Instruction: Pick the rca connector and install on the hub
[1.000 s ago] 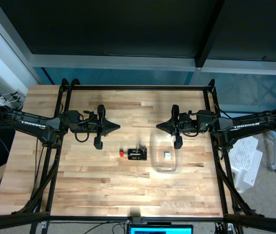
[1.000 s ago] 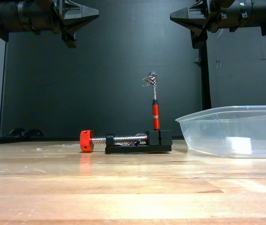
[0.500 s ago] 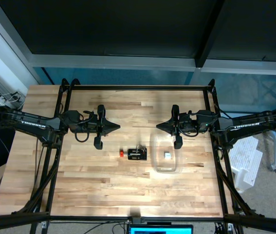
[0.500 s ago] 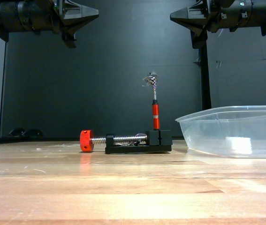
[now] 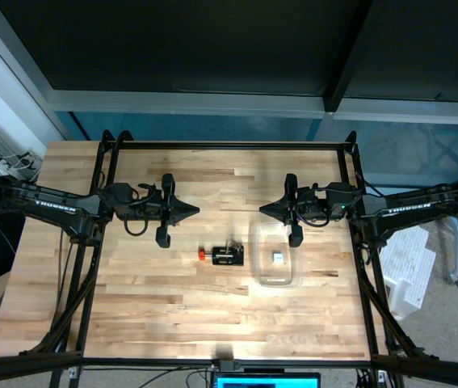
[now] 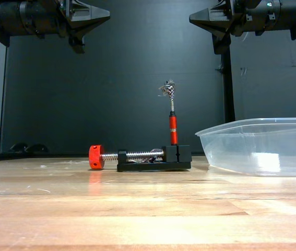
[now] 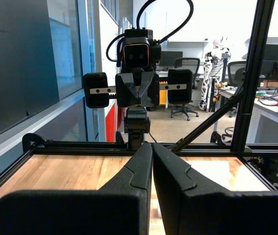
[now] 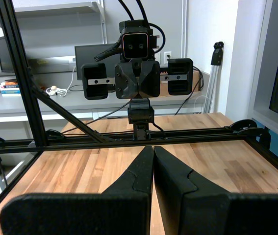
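Note:
The hub [image 5: 227, 256] is a small black block with a red knob at its left end, lying mid-table; the low view shows it too [image 6: 154, 157]. A thin upright plug [image 6: 173, 128] with a red band and a braided wire tuft stands in the hub's right end. A small white piece [image 5: 278, 257] lies in the clear tray. I cannot tell which of these two is the rca connector. My left gripper [image 5: 196, 210] hovers high, behind and left of the hub, shut and empty [image 7: 152, 145]. My right gripper [image 5: 262, 210] hovers high, behind and right of it, also shut and empty [image 8: 153, 147].
A clear plastic tray [image 5: 276, 280] stands just right of the hub, its wall close in the low view [image 6: 252, 149]. A black frame [image 5: 229, 146] runs along the table's far edge and both sides. The two arms face each other, tip to tip.

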